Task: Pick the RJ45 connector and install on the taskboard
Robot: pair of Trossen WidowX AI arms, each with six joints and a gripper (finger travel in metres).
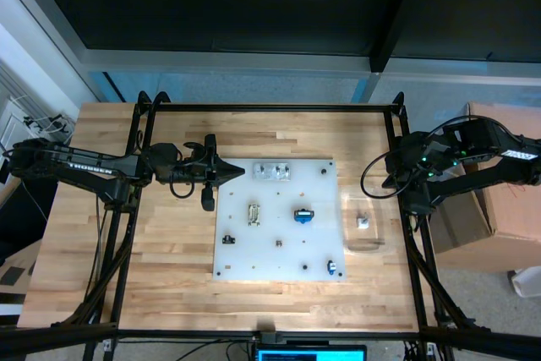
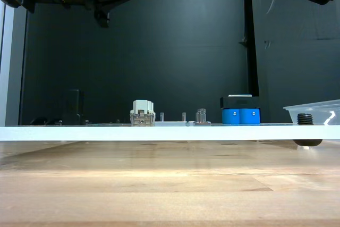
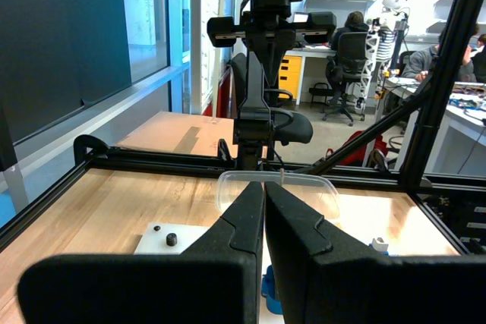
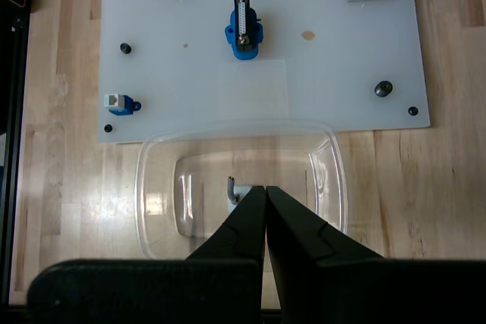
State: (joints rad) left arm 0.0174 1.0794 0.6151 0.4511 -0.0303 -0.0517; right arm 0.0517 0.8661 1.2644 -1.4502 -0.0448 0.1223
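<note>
Looking down the right wrist camera, I see the RJ45 connector (image 4: 234, 190) lying free in the clear tray (image 4: 148, 202). The tray sits on the wooden surface (image 1: 169, 276), just beside the right edge of the taskboard (image 1: 279, 200). The right pincer (image 4: 265, 187) hangs high above the tray, fingers pressed together and holding nothing. The left pincer (image 3: 263, 186) is likewise closed and empty, raised over the board's left edge and well apart from the tray.

My main worry is the descent. If I go down without spreading the fingers first, the tips would likely jab the connector or shove the light tray across the wood. The tray walls also crowd the approach, so a finger could catch the rim and tip it. The connector is small, and from up here I cannot tell exactly how it lies. A skewed grip could carry over to the blue socket (image 4: 121, 102) near the board's corner, where a tilted plug would probably jam instead of seating.
</note>
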